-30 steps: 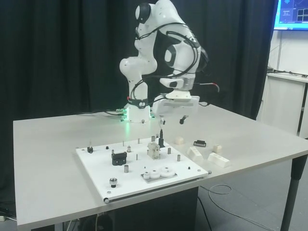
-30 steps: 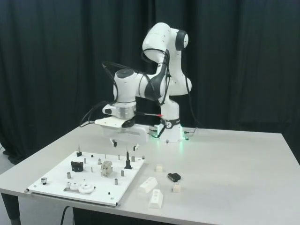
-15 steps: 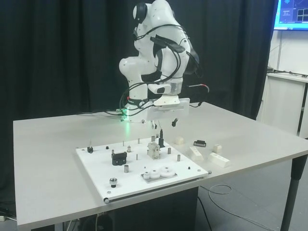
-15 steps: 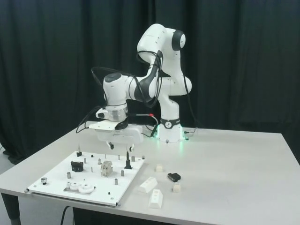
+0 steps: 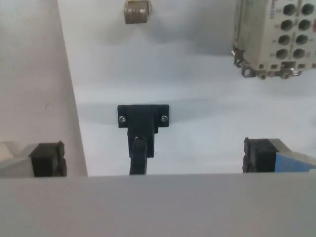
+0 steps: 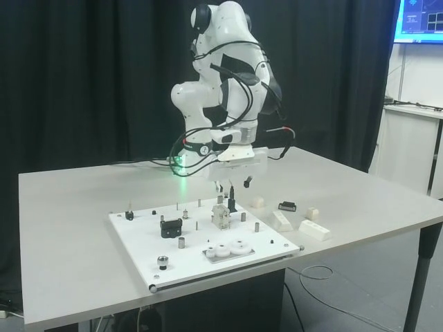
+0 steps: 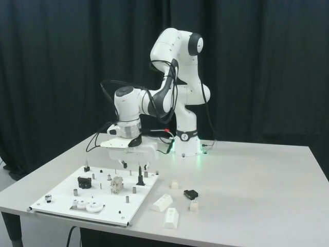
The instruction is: Remove USB.
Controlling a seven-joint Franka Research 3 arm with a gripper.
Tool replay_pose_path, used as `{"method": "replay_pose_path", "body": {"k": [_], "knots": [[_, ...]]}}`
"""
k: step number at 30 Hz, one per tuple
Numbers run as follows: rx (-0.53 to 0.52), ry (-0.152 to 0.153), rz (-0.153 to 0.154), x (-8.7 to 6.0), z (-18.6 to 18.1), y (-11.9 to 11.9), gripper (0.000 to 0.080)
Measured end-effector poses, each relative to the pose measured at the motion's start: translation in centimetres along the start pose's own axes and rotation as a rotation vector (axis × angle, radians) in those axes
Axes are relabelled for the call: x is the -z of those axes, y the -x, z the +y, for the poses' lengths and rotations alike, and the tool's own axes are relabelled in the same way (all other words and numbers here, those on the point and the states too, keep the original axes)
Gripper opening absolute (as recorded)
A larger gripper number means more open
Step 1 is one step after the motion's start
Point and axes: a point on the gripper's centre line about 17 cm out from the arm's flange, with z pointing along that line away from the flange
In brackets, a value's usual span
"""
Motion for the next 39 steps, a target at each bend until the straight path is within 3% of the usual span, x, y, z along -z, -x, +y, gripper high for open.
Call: {"method": "replay_pose_path", "body": {"k": [12, 36, 37, 39], "knots": [[0.009, -0.003, -0.008, -1.3, -0.6, 0.7, 0.08], [0.013, -0.001, -0.025, -1.9, -0.6, 1.6, 0.08], [0.014, -0.001, -0.025, -1.9, -0.6, 1.6, 0.0701], [0.016, 0.002, -0.027, -1.9, -0.5, 1.7, 0.0701]]}}
